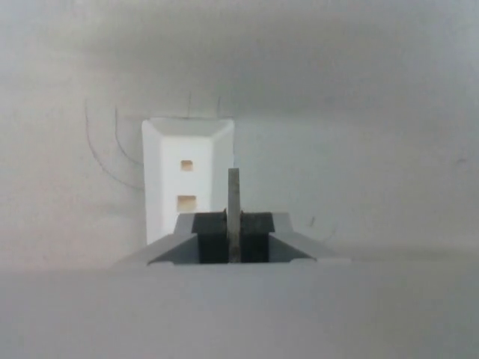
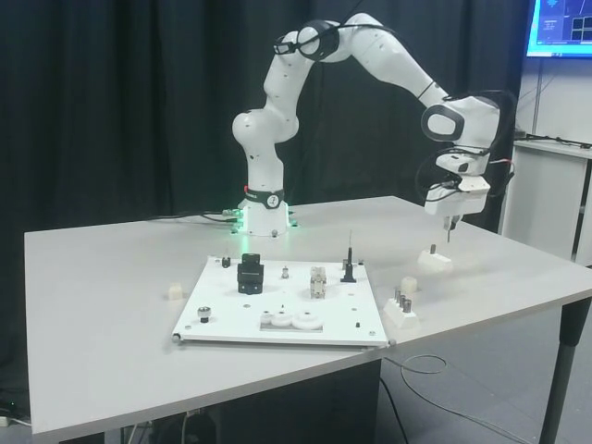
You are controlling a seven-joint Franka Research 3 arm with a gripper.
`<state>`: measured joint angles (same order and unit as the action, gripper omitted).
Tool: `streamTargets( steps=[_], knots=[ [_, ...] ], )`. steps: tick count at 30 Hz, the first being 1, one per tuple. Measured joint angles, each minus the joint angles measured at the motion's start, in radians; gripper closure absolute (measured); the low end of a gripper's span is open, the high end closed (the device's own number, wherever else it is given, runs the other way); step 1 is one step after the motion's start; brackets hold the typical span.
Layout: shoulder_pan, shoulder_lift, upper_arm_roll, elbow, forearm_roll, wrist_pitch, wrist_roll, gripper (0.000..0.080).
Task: Insert square peg 1.
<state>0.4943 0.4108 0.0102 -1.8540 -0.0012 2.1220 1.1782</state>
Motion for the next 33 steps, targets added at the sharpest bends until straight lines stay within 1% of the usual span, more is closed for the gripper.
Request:
streamTargets(
  steps=[11, 33],
  knots=[
    [0.0, -0.006, -0.019, 0.002, 0.0, -0.002, -0.033, 0.0771],
    [0.0, -0.008, -0.04, 0.009, -0.003, -0.002, -0.054, 0.0771]
  ],
)
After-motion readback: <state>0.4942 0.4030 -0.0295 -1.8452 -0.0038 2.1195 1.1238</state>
